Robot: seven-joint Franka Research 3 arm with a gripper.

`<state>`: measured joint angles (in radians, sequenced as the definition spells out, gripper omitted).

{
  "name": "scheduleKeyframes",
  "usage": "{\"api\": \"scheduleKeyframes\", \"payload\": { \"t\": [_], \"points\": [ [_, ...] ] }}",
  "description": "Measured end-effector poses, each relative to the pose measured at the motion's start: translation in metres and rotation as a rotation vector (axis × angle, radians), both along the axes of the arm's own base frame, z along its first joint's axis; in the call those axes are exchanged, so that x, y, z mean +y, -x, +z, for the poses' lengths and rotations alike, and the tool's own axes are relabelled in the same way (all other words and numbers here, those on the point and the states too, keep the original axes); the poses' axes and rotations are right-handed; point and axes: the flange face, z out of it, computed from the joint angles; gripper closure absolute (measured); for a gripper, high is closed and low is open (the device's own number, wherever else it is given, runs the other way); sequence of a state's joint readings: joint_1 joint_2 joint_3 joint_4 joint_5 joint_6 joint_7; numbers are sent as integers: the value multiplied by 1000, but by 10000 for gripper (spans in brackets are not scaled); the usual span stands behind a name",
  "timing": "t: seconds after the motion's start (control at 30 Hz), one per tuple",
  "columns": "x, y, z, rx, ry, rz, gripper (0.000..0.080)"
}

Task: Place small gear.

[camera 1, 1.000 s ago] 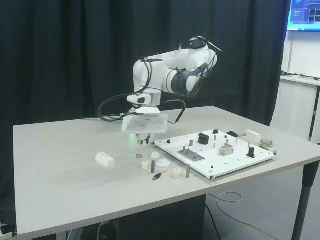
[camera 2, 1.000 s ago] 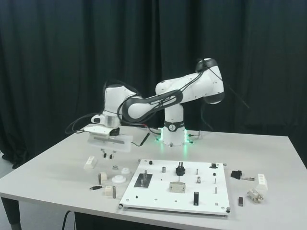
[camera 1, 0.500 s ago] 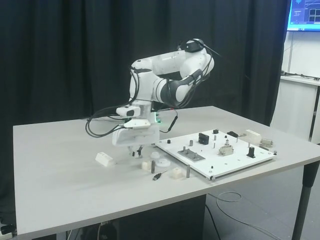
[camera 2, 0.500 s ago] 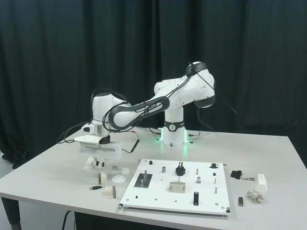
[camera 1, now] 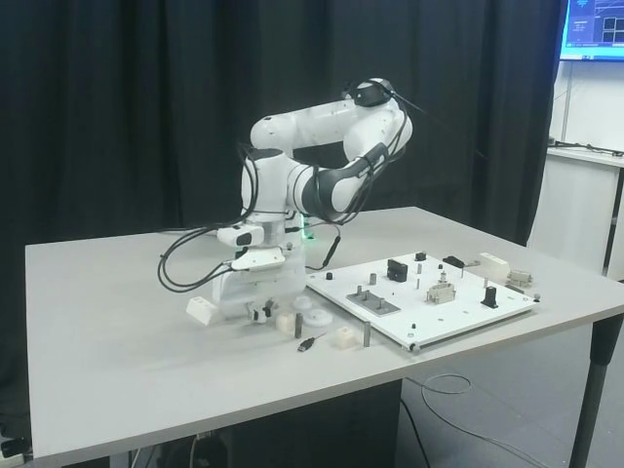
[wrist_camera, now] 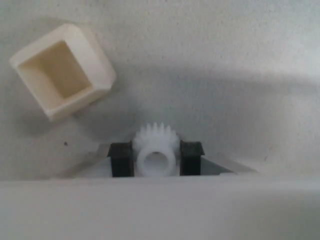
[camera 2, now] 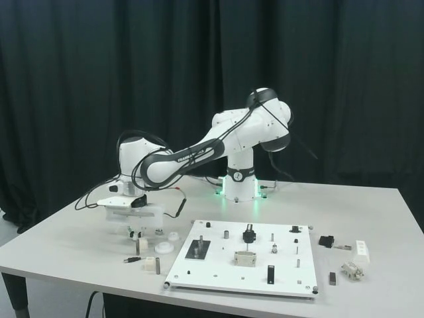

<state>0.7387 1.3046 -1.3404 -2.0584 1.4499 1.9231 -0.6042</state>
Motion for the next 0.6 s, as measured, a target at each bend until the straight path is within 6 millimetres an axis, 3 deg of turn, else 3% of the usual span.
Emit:
{"api": "scheduleKeyframes", "payload": {
  "t": [0.33,0.37,0.53,0.57,0.6],
  "points": [
    [-5,-5,-5,-2,-18,5,606],
    [-5,-5,-4,-2,-20,5,410],
    [-4,-8,1,-6,-31,10,410],
    [-4,-9,4,-7,-34,11,82],
    [-4,-10,6,-8,-37,12,82]
  ]
}}
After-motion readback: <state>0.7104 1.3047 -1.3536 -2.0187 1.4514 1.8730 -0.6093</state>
